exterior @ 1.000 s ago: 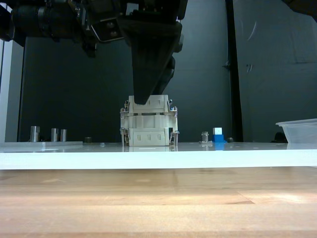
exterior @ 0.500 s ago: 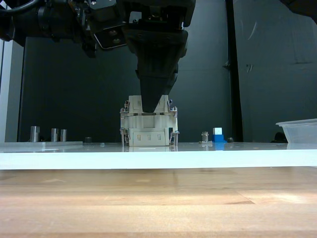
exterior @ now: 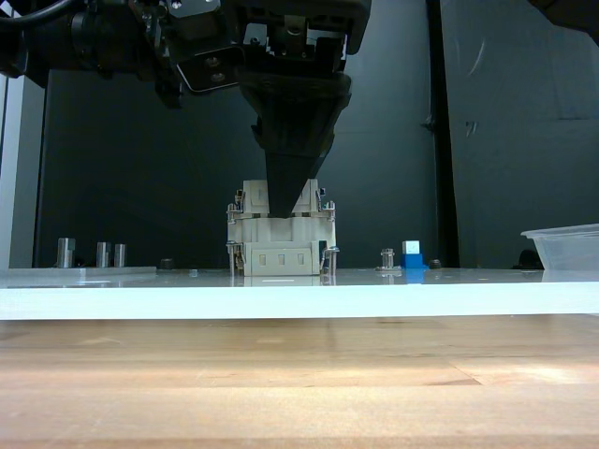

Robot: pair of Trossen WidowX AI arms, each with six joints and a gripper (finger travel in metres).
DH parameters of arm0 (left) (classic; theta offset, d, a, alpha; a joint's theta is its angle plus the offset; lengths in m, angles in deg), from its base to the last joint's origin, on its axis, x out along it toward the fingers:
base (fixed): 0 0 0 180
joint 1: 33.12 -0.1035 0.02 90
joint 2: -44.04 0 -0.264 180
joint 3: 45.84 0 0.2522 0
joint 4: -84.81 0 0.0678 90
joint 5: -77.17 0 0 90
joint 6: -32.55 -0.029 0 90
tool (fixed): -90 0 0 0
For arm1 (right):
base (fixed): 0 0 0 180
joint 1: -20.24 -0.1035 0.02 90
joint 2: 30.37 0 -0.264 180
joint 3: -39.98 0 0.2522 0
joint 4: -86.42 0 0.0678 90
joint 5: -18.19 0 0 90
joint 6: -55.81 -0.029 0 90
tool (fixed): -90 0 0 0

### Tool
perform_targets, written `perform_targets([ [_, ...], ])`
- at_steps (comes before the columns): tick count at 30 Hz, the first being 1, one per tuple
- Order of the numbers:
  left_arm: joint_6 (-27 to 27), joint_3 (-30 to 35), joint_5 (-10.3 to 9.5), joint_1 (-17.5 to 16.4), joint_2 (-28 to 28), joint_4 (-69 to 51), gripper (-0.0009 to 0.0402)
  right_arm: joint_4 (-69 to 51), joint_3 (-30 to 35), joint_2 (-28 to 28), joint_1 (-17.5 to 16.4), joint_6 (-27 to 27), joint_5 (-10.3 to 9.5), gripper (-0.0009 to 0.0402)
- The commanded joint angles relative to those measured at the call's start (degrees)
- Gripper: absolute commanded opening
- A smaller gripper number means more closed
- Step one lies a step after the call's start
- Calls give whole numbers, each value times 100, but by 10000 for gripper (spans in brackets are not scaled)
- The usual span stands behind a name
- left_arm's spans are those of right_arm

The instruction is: Remove the HAN10-E connector and place it in the container

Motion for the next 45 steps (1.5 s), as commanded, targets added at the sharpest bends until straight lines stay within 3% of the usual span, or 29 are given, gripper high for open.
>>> perform_targets([
  [1,0,0,0,-2,2,2,0,26,-2,-11,-4,-20,-24,122],
  [9,0,0,0,0,2,2,0,35,-2,-35,-4,-2,-33,39],
  [15,0,0,0,-2,2,2,0,28,-2,-74,-4,2,-31,5],
  [36,0,0,0,0,2,2,0,-153,-66,-610,-35,-22,-28,0],
  [45,0,0,0,0,2,0,0,46,-1016,-1375,-83,-98,-26,0],
])
